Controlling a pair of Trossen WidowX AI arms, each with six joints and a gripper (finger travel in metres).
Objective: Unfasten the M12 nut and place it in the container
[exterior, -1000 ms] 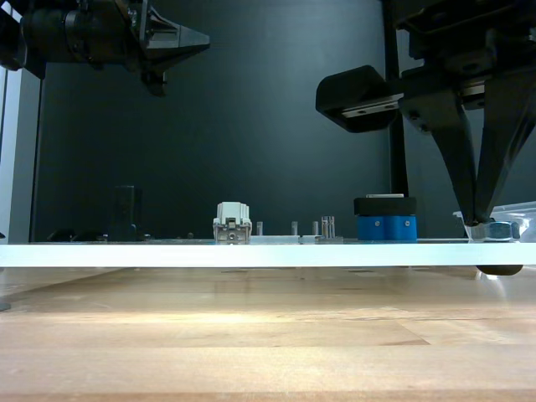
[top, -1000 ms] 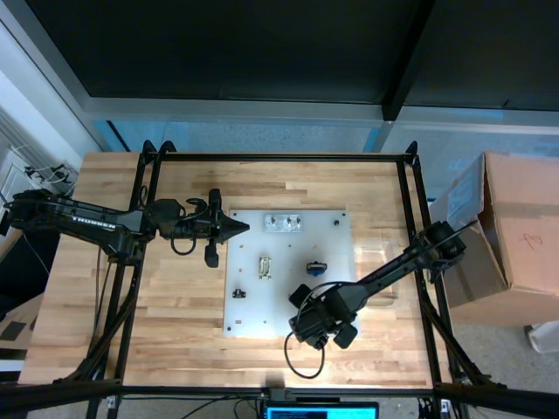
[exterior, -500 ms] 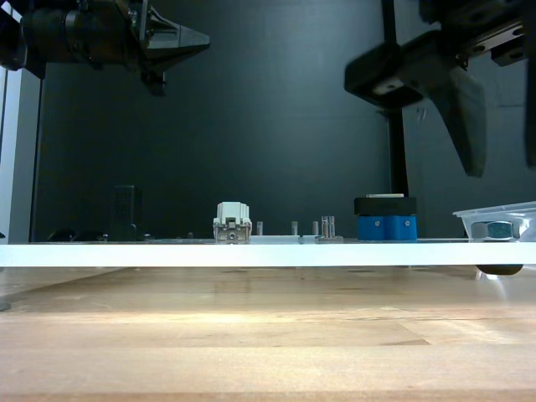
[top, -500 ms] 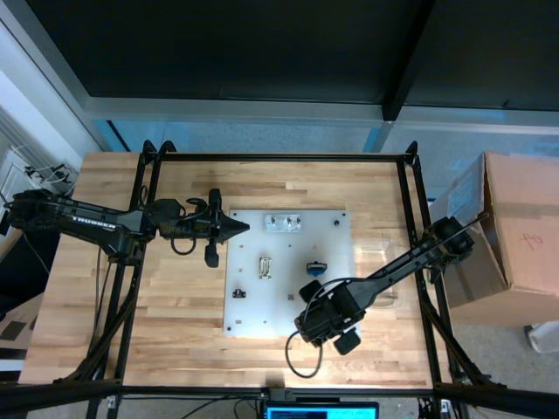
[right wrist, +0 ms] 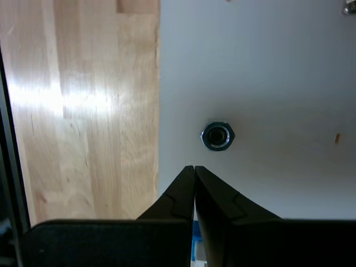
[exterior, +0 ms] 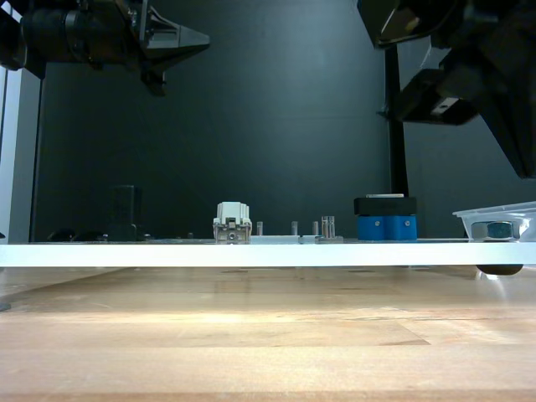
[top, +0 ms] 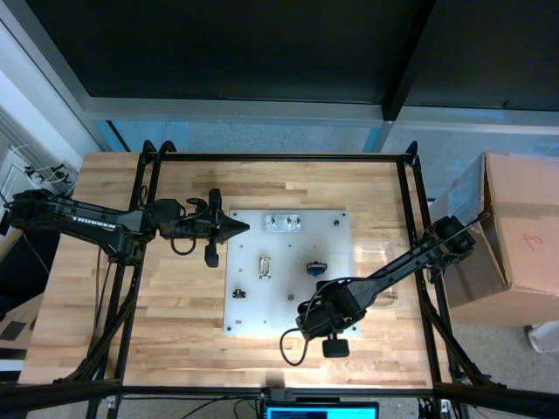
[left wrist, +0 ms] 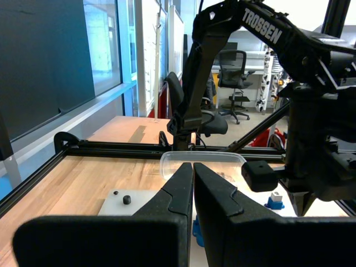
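Right below the right tool [right wrist: 194, 168], just past its fingertips, sits the small silver hex nut [right wrist: 217, 136]. It lies flat on the white task board [right wrist: 267, 67], close to the edge where the wooden table [right wrist: 83, 111] begins. That tool's fingers are pressed together with nothing between them, and they hang clear of the nut without touching it.

The dark core in the middle of the nut looks to us like the short black stud [right wrist: 217, 137]. From the low view the nut sits close to the board with no ribs showing under it, so we'd say it's on its stud and run well down.

Out beyond the right tool, off the board's side, is the clear plastic container [left wrist: 203, 164]. The low view makes the nut look like it's inside, but the right wrist view puts it on the board, so the nut isn't in there.

The left tool [top: 238, 227] hovers high and well apart from the right tool, at the board's far left edge. Its fingers are pressed together too, on nothing.

Progress-wise, we reckon pretty much everything is left. The nut hasn't been spun off, lifted or carried over. The right tool would need to spread and drop around the nut first.
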